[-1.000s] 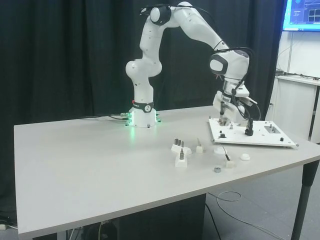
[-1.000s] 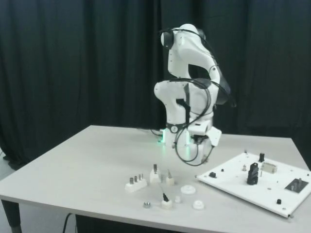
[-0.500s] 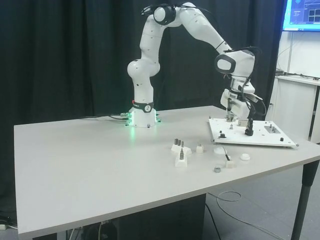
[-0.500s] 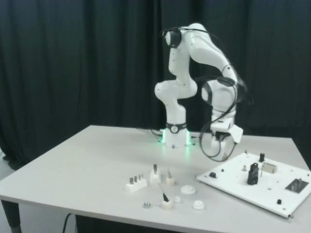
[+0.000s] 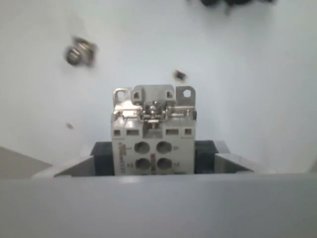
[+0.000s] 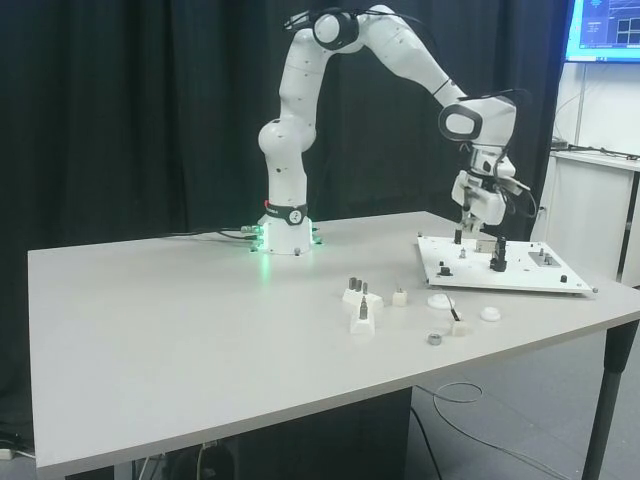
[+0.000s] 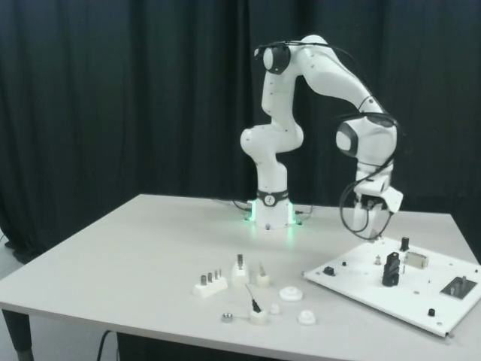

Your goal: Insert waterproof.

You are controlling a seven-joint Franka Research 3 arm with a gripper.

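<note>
You saw the white arm (image 6: 385, 40) reach over the white board (image 6: 520, 275), small parts (image 6: 362, 305) near it on the grey table (image 6: 180, 310).

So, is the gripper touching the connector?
Touching. In the wrist view, the black pads of the gripper sit flush against both sides of the connector, with no gap.

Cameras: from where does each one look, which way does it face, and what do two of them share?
Wrist view: on the arm, looking down at the white board and a grey connector; no fingertips recognisable.
First room view: facing the table front; whole arm, gripper at right.
Second room view: another side; gripper above board.
Both room views share the board's black part.
</note>
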